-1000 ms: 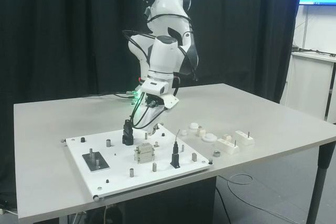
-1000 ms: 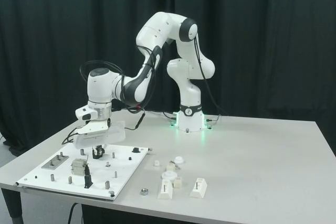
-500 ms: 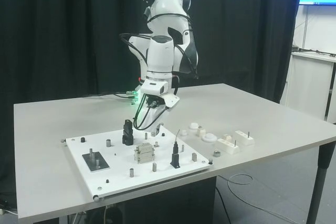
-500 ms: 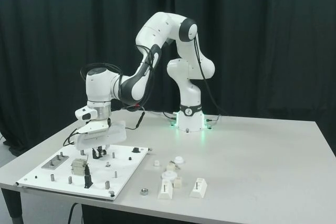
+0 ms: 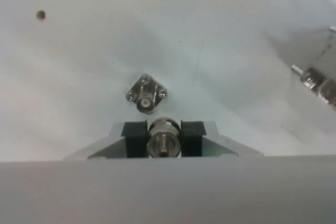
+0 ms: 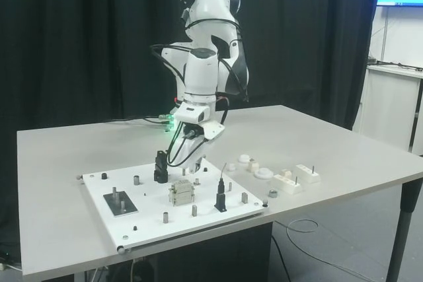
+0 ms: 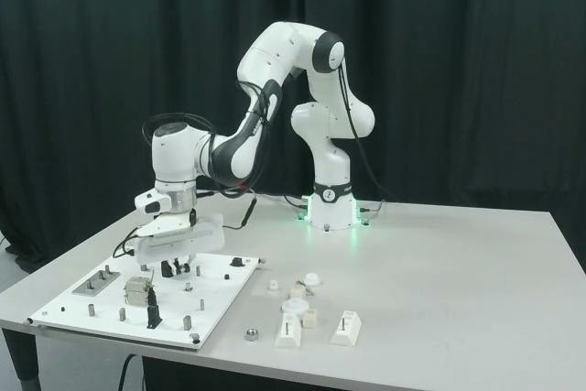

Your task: Insert BNC.

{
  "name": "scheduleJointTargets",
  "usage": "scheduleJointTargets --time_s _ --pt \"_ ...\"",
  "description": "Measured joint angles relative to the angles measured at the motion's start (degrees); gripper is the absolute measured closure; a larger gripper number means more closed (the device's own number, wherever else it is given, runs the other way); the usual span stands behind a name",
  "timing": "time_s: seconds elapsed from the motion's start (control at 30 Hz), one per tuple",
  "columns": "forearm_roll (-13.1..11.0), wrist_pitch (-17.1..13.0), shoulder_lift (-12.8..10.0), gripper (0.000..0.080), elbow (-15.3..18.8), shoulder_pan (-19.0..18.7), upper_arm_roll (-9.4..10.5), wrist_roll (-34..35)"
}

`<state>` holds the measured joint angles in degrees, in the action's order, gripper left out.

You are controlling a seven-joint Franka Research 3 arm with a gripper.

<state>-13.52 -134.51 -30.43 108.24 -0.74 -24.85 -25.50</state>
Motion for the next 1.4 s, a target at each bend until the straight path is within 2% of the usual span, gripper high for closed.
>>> scheduleJointTargets --time_s 0.83,1.4 --pt "0.08 -0.10 -0.19 0.0673 1.89 -1.83 0.00 13.08" --pt "0.18 -1.55 -0.24 0.0673 2.57 -1.90 0.00 15.30"
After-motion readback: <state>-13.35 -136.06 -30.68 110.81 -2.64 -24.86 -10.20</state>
